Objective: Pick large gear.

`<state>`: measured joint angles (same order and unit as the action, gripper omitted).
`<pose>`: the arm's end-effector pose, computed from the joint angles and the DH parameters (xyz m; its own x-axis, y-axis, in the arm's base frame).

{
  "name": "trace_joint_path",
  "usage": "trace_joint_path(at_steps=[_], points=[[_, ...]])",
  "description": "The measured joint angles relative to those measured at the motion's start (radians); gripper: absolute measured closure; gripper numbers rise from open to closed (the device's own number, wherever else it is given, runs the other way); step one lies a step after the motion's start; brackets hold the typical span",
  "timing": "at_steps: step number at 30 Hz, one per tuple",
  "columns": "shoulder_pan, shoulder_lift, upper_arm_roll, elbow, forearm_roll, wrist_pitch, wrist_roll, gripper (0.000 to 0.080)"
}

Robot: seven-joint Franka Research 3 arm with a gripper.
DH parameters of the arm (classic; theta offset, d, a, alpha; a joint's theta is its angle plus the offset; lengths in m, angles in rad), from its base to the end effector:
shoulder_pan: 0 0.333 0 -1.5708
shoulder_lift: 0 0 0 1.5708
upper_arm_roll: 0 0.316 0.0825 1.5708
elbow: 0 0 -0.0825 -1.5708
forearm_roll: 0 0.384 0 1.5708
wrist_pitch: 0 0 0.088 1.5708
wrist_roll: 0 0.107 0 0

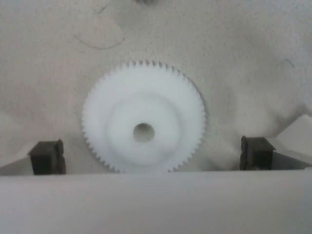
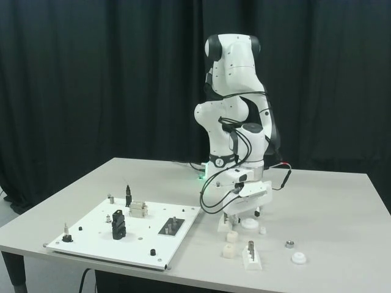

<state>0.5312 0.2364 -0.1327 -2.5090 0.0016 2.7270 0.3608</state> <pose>0.4295 0.1778 0.1909 0.9992 0.0395 -0.0046 0.0397 -0.9986 0.0342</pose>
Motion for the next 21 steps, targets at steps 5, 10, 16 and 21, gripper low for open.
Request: trace_joint_path(at_steps=[5, 10, 16, 21], points=[[-0.023, 0.009, 0.019, 0.001, 0.000, 0.017, 0.000, 0.0003], [-0.044, 0.019, 0.038, 0.001, 0.000, 0.034, 0.000, 0.0003], [-0.061, 0.028, 0.053, 0.003, 0.000, 0.048, 0.000, 0.0003], [-0.071, 0.035, 0.061, 0.005, 0.000, 0.058, 0.004, 0.0094]])
